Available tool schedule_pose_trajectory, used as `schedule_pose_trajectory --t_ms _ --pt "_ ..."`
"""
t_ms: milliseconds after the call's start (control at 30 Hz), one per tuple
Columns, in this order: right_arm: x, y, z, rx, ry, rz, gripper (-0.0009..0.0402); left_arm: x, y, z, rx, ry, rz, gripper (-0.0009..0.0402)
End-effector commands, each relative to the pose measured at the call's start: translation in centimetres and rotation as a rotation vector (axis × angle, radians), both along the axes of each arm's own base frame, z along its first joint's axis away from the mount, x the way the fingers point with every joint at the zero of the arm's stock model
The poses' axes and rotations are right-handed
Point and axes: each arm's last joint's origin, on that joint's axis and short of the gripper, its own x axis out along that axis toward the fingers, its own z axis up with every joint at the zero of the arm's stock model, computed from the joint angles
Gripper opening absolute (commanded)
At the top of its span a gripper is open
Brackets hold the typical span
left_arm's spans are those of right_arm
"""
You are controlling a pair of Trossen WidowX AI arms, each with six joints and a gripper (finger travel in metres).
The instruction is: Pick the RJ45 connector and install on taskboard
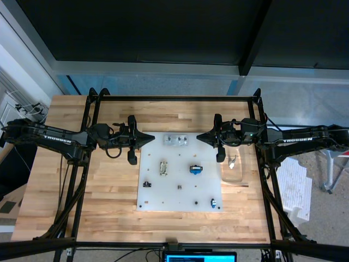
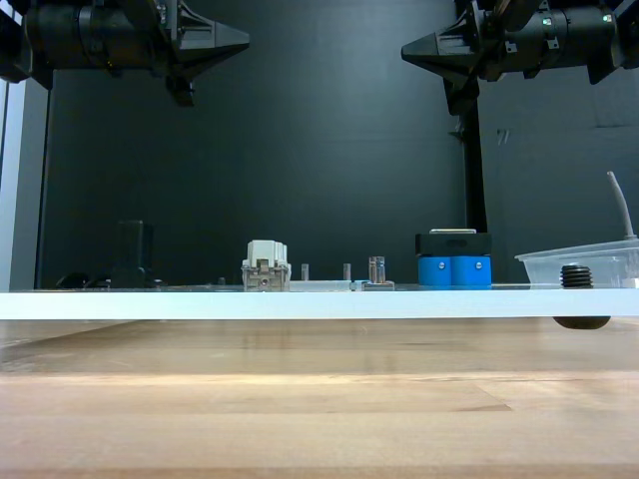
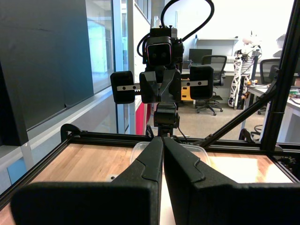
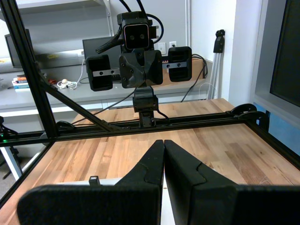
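Observation:
The taskboard [image 1: 180,188] is a white square plate lying mid-table, carrying silver, blue and black parts; the low view shows its front edge [image 2: 300,304]. A tiny pale RJ45 connector [image 1: 233,161] lies in a clear tray [image 1: 232,172] just right of the board. My left gripper [image 1: 154,138] hovers high over the board's back left corner, shut and empty, as its wrist view confirms [image 3: 163,140]. Opposite it my right gripper [image 1: 197,137] hangs behind the tray at the same height, also shut on nothing [image 4: 164,143]. Both tips [image 2: 245,40] [image 2: 404,48] point at each other.
A blue block [image 2: 454,269], a grey socket [image 2: 266,267] and small posts stand on the board. The clear tray [image 2: 589,264] sits at the right with a pale cable rising from it. A black frame borders the wooden table [image 1: 82,185].

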Motion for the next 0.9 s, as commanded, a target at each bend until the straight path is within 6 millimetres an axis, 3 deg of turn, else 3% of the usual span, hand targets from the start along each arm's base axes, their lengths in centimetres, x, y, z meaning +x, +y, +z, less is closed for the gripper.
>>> schedule_pose_trajectory --t_ms 33,467,900 --pt "0.0 0.0 0.0 0.001 -0.001 0.000 0.0000 0.0 0.0 0.0 0.000 0.000 -0.001 0.0000" --pt "-0.1 0.1 0.5 0.024 0.000 0.002 0.0000 0.0 0.0 0.0 0.000 -0.001 -0.001 0.0000" --pt "-1.8 0.2 3.3 0.006 0.321 0.005 0.0000 0.0 0.0 0.0 0.000 -0.001 -0.001 0.0000"
